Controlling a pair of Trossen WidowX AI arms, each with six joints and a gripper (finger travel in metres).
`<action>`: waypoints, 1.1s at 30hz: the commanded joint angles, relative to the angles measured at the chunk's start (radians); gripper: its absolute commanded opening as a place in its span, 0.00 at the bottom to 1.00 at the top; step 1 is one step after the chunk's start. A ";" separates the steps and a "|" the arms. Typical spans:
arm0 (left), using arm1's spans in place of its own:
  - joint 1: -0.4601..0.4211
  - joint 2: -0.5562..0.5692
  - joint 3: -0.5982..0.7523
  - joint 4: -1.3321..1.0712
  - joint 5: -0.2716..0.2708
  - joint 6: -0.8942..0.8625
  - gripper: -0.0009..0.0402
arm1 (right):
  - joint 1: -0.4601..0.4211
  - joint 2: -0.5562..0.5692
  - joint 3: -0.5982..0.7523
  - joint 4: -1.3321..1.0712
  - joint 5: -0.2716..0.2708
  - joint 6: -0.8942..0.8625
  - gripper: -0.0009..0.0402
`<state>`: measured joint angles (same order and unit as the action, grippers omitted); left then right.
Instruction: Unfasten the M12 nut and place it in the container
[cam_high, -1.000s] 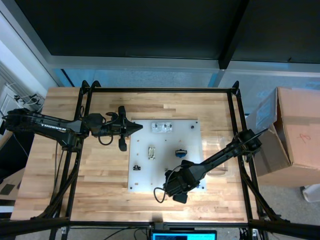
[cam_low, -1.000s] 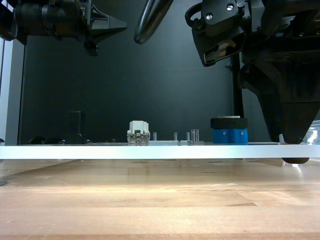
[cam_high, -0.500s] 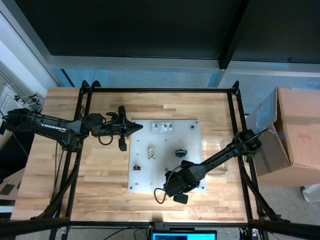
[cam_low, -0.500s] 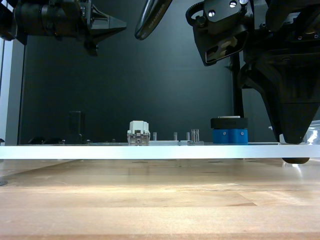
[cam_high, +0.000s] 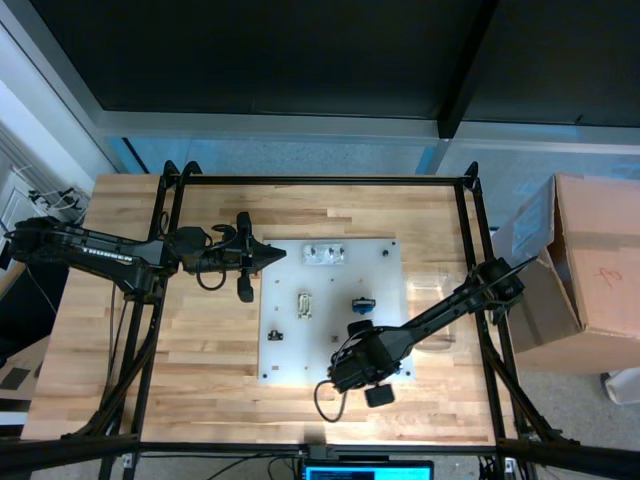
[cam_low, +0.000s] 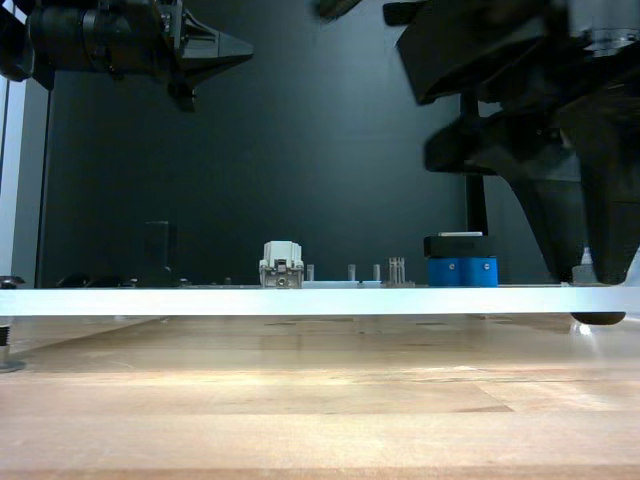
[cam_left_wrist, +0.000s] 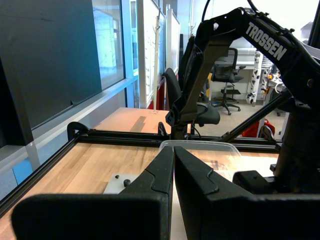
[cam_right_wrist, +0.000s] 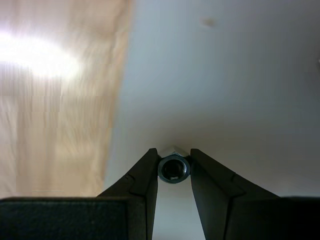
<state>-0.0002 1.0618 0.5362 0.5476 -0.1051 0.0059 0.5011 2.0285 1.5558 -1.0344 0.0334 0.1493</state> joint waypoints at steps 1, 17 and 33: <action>0.000 0.000 0.000 0.000 0.000 0.000 0.02 | 0.000 -0.011 0.003 0.012 0.000 -0.228 0.04; 0.000 0.000 0.000 0.000 0.000 0.000 0.02 | -0.004 -0.009 0.000 0.044 0.000 -0.807 0.04; 0.000 0.000 0.000 0.000 0.000 0.000 0.02 | 0.002 -0.103 0.000 0.013 -0.090 -0.323 0.02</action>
